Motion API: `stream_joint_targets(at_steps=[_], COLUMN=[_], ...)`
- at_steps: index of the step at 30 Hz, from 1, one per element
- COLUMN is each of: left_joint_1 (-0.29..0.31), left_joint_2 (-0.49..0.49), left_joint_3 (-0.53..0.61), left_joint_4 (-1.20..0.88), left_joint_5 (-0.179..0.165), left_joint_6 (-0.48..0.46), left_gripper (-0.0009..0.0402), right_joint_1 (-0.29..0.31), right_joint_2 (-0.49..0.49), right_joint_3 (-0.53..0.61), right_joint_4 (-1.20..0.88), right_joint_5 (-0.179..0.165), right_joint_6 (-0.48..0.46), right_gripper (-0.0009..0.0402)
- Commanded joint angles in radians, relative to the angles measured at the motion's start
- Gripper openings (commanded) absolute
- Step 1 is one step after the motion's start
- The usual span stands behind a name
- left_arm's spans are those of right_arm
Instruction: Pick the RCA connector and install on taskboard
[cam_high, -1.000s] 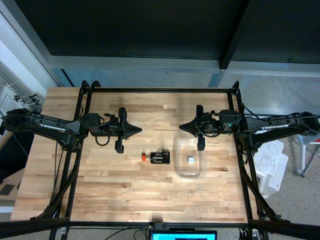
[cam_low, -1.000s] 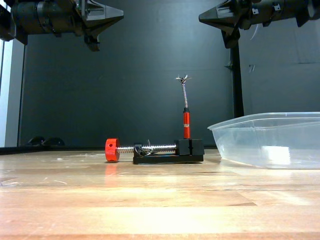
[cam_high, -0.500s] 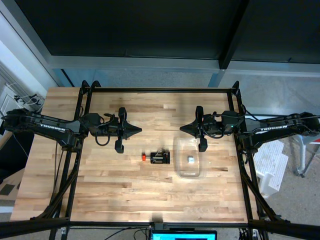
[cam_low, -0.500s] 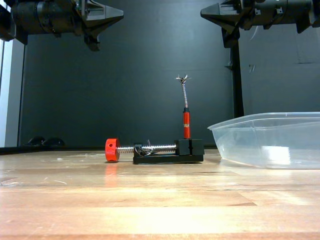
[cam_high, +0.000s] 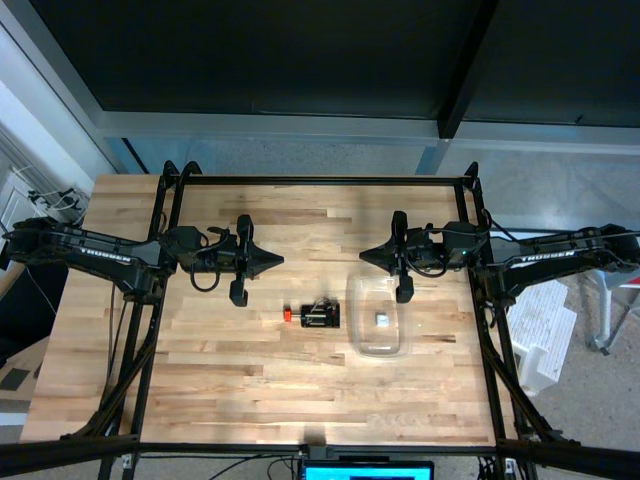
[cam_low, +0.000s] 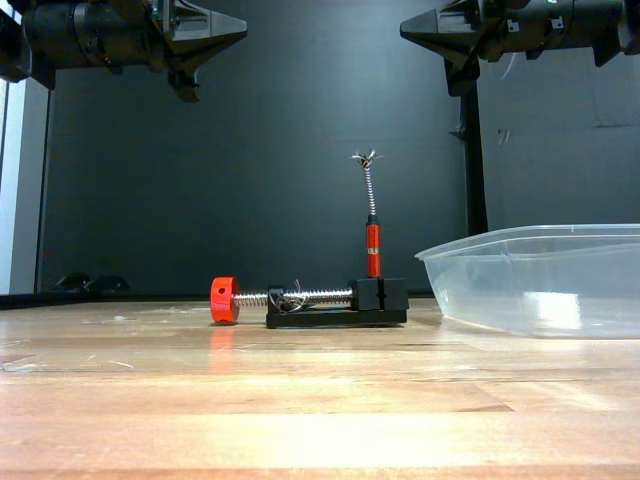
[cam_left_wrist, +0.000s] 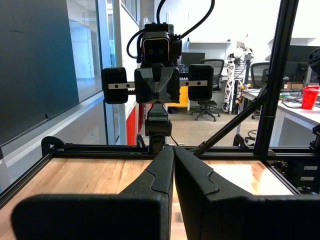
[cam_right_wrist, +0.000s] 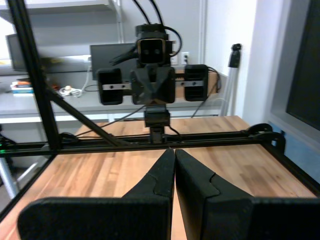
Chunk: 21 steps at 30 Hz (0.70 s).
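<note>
The black vise (cam_high: 321, 317) with its red knob (cam_low: 224, 299) sits on the bare wood left of the tray. On it the red connector (cam_low: 372, 248) stands upright, its braided cable (cam_low: 369, 190) rising free with nothing holding it. My left gripper (cam_high: 280, 261) hangs high over the table's left half, well away from the vise, fingers pressed together and empty (cam_left_wrist: 173, 148). Level with it, my right gripper (cam_high: 362, 255) hovers high behind the tray, shut on nothing (cam_right_wrist: 174, 150). The two grippers point at each other.
A clear plastic tray (cam_high: 358, 340) lies right of the vise with a white block (cam_high: 381, 320) inside, nothing dark on it. A black frame rail (cam_high: 320, 181) runs along the table's far edge and sides. A screen (cam_high: 367, 470) sits at the near edge.
My right arm has shifted very slightly toward its own side. The connector, vise, tray and left arm have not moved.
</note>
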Motion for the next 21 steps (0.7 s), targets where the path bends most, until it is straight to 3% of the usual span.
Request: stream_joint_targets(at_steps=[1,3,21], left_joint_1=[0.0,0.0,0.0], left_joint_2=[0.0,0.0,0.0], left_joint_3=[0.0,0.0,0.0], left_joint_4=[0.0,0.0,0.0], left_joint_5=[0.0,0.0,0.0], left_joint_6=[0.0,0.0,0.0], left_gripper=[0.0,0.0,0.0], right_joint_1=[0.0,0.0,0.0], right_joint_2=[0.001,0.001,0.001], right_joint_3=[0.0,0.0,0.001], right_joint_4=[-0.006,-0.007,-0.003], right_joint_5=[0.0,-0.017,-0.013], right_joint_6=[0.0,0.005,0.01], right_gripper=[0.0,0.0,0.0])
